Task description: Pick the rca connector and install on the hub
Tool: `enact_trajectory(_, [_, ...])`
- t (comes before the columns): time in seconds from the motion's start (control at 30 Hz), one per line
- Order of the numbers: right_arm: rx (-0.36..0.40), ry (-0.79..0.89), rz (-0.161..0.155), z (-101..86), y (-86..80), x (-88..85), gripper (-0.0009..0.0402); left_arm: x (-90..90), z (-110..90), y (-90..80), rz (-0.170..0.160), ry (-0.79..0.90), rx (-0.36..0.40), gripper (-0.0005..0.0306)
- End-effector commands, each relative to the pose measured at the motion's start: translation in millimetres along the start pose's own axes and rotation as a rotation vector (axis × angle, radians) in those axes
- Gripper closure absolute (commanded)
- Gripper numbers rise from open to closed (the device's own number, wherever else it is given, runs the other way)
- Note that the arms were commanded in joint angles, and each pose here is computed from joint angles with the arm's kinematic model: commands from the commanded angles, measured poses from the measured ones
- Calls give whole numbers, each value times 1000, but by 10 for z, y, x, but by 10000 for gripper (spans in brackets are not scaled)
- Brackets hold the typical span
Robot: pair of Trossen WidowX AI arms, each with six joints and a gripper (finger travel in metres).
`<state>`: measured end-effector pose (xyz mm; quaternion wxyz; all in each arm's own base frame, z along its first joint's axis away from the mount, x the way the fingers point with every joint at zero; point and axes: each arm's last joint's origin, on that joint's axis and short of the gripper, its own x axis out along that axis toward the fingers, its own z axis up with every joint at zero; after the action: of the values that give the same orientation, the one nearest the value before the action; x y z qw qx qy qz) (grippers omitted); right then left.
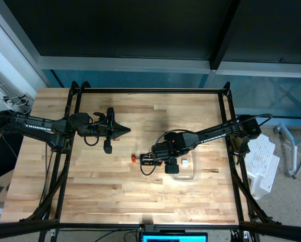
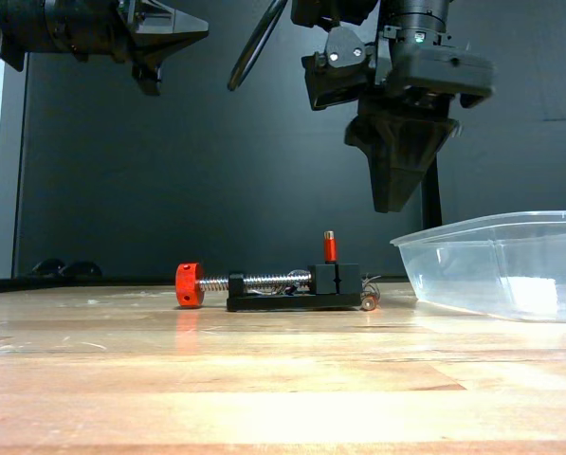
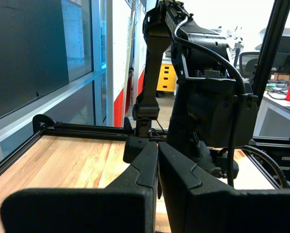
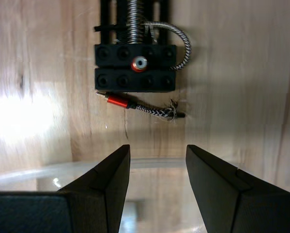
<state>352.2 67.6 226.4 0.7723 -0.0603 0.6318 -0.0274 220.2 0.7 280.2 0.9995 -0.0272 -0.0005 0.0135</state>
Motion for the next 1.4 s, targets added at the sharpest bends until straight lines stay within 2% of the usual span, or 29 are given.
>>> enact_trajectory(0.03, [-97,-14,4,28,-27,-23,236,0,1,0,0,0,0,300])
enact_trajectory(0.1, [-131,-17,7,45,-68,-7,235,0,1,0,0,0,0,300])
enact_trajectory(0.2, [-162,-14,47,99,-149,62,235,0,2,0,0,-1,0,300])
enact_trajectory(0.23, [-178,-11,51,121,-176,94,235,0,1,1,0,0,0,300])
enact_trajectory(0.4, [-273,3,59,190,-260,216,235,0,1,0,0,0,0,300])
enact_trajectory(0.53, [-320,16,67,187,-310,284,235,0,1,0,0,0,0,300])
enact_trajectory(0.63, [-363,17,67,170,-312,321,235,0,1,0,0,0,0,300])
enact_trajectory(0.73, [-390,6,92,162,-299,350,235,0,2,0,0,-1,0,300])
enact_trajectory(0.8, [-419,2,88,142,-292,402,235,0,1,0,0,0,0,300])
enact_trajectory(1.2, [-475,5,83,63,-241,539,235,0,2,0,0,-1,0,300])
enact_trajectory(1.4, [-476,4,88,25,-229,606,235,0,1,1,0,0,0,300])
